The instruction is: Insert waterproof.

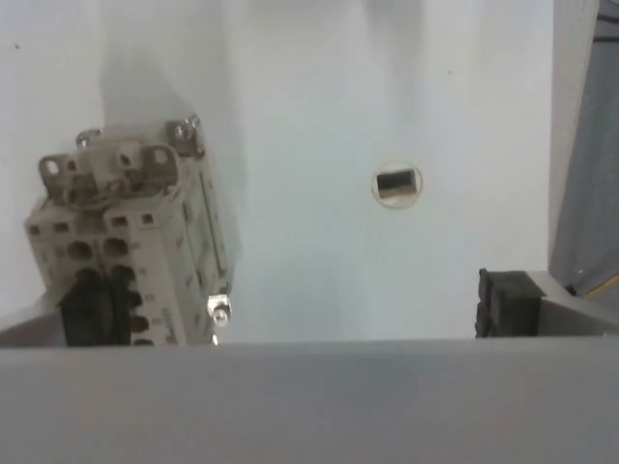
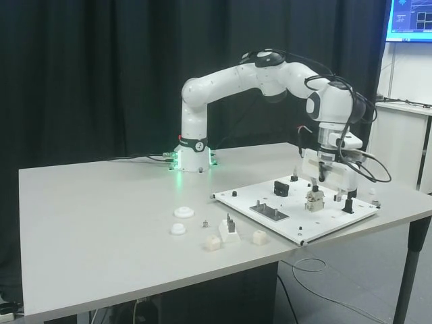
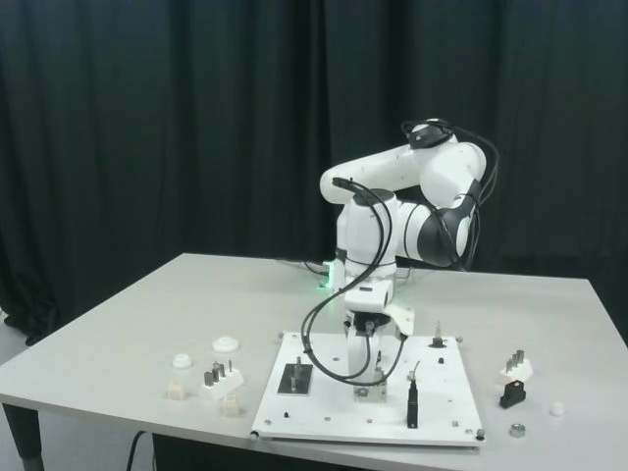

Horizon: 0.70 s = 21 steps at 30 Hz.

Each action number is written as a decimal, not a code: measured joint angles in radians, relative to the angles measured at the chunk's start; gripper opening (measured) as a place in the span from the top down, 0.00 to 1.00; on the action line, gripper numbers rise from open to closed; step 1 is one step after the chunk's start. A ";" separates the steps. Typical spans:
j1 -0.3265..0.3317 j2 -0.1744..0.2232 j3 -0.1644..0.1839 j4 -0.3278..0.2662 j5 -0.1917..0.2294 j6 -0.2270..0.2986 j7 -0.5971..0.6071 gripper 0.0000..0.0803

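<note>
The grey table (image 2: pixel 101 209) is carrying the white arm (image 2: pixel 256 71), which is reaching out from its green-lit base at about 12 o'clock of the white board (image 2: pixel 270 219) and bending down over the board's middle. The board is lying flat near the table's front edge, with small fixtures standing on it: a grey plate with pins (image 3: pixel 295 379) toward 9 o'clock, a black upright piece (image 3: pixel 413 404) toward 5 o'clock, and a black block (image 2: pixel 280 188) behind the centre. The gripper (image 1: pixel 290 309) is hanging just above the board, pointing straight down; its fingers are standing well apart, a wide gap between the two black pads (image 1: pixel 508 302), and nothing is sitting between them. One pad is resting against, or just beside, the waterproof connector (image 1: pixel 131 242); the wrist view does not settle whether they are touching. The connector is sitting on the board directly under the gripper, near the board's centre. It is looking like a pale blocky housing with rows of round and square holes on one face, metal lugs and screws at its corners, and a latch-like part on its upper end. It is standing upright, its long axis running roughly vertical, leaning slightly in the wrist view. A small round recess with a dark slot (image 1: pixel 397 184) is showing in the board beside it. Loose white parts (image 2: pixel 181 221) are lying on the table off the board's 9 o'clock edge.
</note>
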 joint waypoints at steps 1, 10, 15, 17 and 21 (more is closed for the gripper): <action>0.000 0.000 0.002 0.000 0.000 0.001 0.000 0.00; -0.001 0.000 0.010 0.001 0.000 0.009 -0.005 0.00; 0.000 0.000 0.010 0.001 0.000 0.012 -0.005 0.00; 0.001 0.000 0.009 0.001 -0.001 0.013 -0.006 0.00; 0.002 0.000 0.008 0.001 -0.004 0.013 -0.006 0.00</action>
